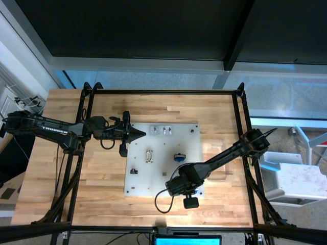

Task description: Pick the M12 fastener and fasten on the M12 threads

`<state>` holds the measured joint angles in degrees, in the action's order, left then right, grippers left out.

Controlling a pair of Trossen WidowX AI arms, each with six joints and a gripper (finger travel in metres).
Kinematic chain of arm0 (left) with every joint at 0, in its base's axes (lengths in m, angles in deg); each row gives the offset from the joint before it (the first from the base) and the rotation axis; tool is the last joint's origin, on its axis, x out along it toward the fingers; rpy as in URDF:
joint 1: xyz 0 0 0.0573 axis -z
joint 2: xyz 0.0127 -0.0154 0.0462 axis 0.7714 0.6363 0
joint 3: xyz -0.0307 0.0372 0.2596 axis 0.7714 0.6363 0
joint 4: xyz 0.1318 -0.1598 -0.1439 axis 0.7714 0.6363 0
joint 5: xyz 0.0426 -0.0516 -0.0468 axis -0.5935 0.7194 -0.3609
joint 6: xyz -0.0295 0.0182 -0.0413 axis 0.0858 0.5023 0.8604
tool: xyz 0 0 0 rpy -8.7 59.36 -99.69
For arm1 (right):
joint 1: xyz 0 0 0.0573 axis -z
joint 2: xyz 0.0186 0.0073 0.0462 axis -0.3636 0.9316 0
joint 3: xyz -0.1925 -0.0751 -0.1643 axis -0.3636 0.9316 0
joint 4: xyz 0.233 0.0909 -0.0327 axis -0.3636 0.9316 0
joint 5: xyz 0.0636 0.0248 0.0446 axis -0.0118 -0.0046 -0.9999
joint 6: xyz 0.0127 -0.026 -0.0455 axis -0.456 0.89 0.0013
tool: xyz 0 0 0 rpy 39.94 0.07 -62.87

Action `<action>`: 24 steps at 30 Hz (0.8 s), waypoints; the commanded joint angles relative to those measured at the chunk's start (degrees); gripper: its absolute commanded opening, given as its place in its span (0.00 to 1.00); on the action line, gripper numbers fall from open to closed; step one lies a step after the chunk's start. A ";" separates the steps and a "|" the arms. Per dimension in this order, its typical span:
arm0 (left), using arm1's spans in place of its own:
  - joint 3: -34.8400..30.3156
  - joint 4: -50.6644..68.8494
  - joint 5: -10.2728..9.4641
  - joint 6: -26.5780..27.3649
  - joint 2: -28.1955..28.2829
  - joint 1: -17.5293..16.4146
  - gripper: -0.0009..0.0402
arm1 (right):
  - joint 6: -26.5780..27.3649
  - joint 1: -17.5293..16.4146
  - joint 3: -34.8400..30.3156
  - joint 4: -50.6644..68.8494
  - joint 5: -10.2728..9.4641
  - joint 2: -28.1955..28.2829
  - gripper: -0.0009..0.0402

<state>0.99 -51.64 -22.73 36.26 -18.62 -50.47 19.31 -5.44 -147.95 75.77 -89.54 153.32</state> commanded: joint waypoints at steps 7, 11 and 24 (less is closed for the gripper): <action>-0.02 0.00 0.00 0.00 0.00 -0.02 0.02 | 0.22 0.44 -0.39 -0.39 10.27 -0.04 0.02; -0.02 -0.02 0.00 0.00 0.00 0.00 0.02 | 0.35 0.44 -0.37 -0.92 9.64 -0.04 0.02; -0.02 0.00 0.00 0.00 0.00 -0.02 0.02 | 3.50 0.52 0.68 -0.90 -10.32 -0.09 0.02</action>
<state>0.97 -51.64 -22.73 36.28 -18.62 -50.47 21.89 -4.85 -146.90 73.33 -96.82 153.32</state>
